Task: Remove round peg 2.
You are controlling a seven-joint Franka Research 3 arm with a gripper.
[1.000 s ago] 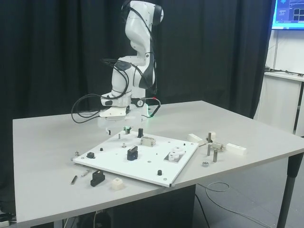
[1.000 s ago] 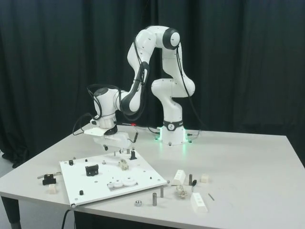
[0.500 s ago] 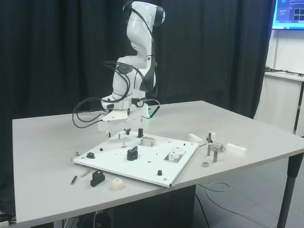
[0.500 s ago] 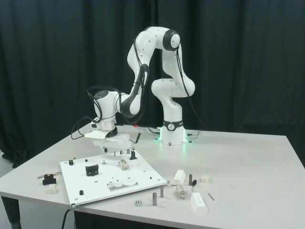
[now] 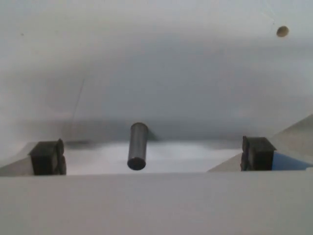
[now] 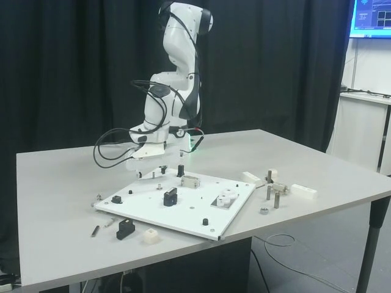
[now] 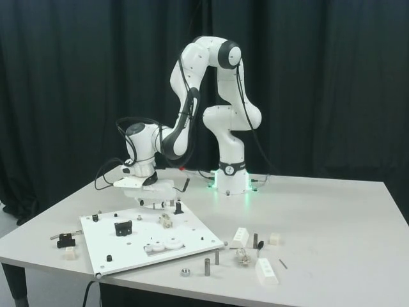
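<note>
A short grey round peg [image 5: 137, 146] stands upright on the white board [image 5: 161, 73]. In the wrist view it sits between my two black fingertips [image 5: 47, 157], touching neither and a little nearer one of them. My gripper [image 5: 152, 155] is open wide around it. In the room views the gripper [image 6: 148, 171] [image 7: 153, 202] hangs low over the far edge of the white board [image 6: 183, 215] [image 7: 131, 248]. There the hand hides the peg.
The board carries black blocks [image 6: 169, 196], a grey bracket [image 6: 190, 180] and white gears [image 6: 226, 195]. Left of it lie a black block [image 6: 124, 229] and a white cube [image 6: 149, 236]. Loose pegs [image 6: 269, 193], a nut [image 6: 264, 210] and white blocks [image 6: 303, 191] lie to its right.
The hand has shifted slightly over the board's far edge, and the forearm above it has swung more upright. Nothing on the board has moved.
</note>
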